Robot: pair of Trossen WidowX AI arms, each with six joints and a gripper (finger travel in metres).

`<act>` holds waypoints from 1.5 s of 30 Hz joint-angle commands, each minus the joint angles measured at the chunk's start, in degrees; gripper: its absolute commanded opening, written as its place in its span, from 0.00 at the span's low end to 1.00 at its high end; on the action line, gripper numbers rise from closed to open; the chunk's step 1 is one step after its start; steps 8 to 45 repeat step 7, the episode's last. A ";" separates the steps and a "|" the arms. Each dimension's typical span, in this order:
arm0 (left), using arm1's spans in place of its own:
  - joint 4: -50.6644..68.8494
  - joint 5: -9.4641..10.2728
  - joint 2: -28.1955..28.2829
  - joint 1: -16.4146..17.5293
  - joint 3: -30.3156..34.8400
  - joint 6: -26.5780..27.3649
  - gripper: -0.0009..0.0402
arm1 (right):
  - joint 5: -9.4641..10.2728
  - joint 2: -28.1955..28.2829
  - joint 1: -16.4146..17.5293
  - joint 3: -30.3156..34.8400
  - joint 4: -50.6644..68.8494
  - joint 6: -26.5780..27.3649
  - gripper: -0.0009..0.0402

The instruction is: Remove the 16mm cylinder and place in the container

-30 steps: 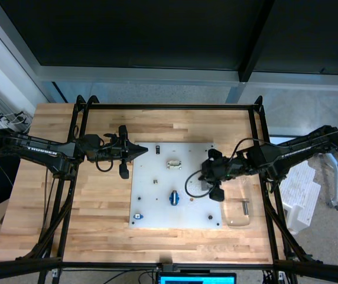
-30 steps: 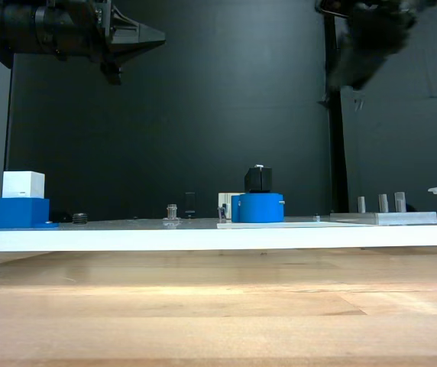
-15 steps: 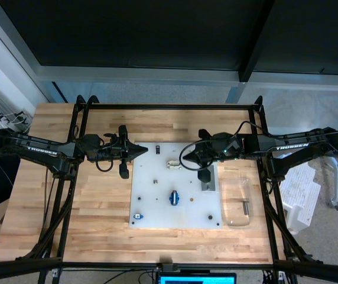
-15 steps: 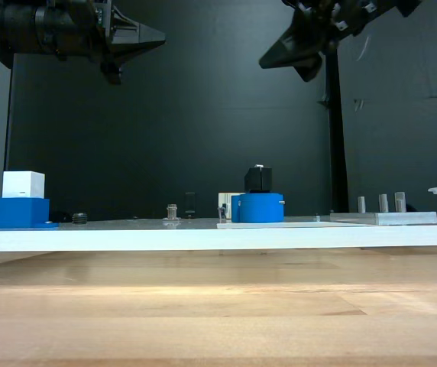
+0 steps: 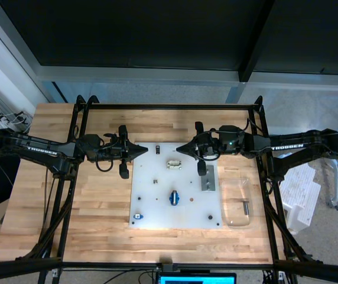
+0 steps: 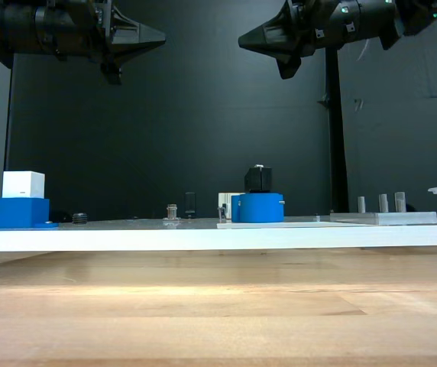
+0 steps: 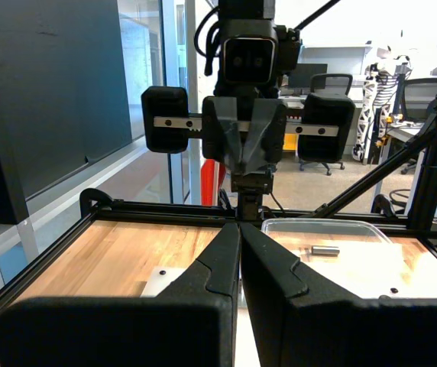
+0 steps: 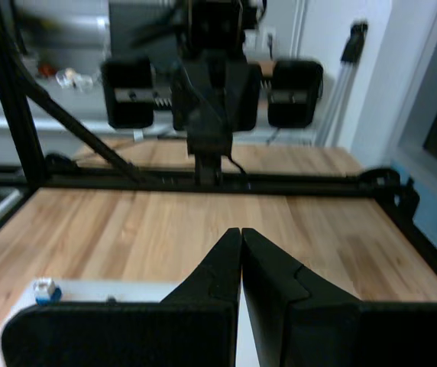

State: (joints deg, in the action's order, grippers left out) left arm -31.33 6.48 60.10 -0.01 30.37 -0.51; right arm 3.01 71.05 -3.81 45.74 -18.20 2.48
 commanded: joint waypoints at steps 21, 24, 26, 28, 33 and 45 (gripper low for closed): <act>0.00 -0.02 0.00 0.02 0.00 -0.02 0.02 | -0.33 0.00 -1.77 -3.28 -7.89 1.07 0.02; 0.00 -0.02 0.00 0.02 0.00 -0.02 0.02 | -0.33 0.00 -1.77 -3.28 -7.89 1.07 0.02; 0.00 -0.02 0.00 0.02 0.00 -0.02 0.02 | -0.33 0.00 -1.77 -3.28 -7.89 1.07 0.02; 0.00 -0.02 0.00 0.02 0.00 -0.02 0.02 | -0.33 0.00 -1.77 -3.28 -7.89 1.07 0.02; 0.00 -0.02 0.00 0.02 0.00 -0.02 0.02 | -0.33 0.00 -1.77 -3.28 -7.89 1.07 0.02; 0.00 -0.02 0.00 0.02 0.00 -0.02 0.02 | -0.33 0.00 -1.77 -3.28 -7.89 1.07 0.02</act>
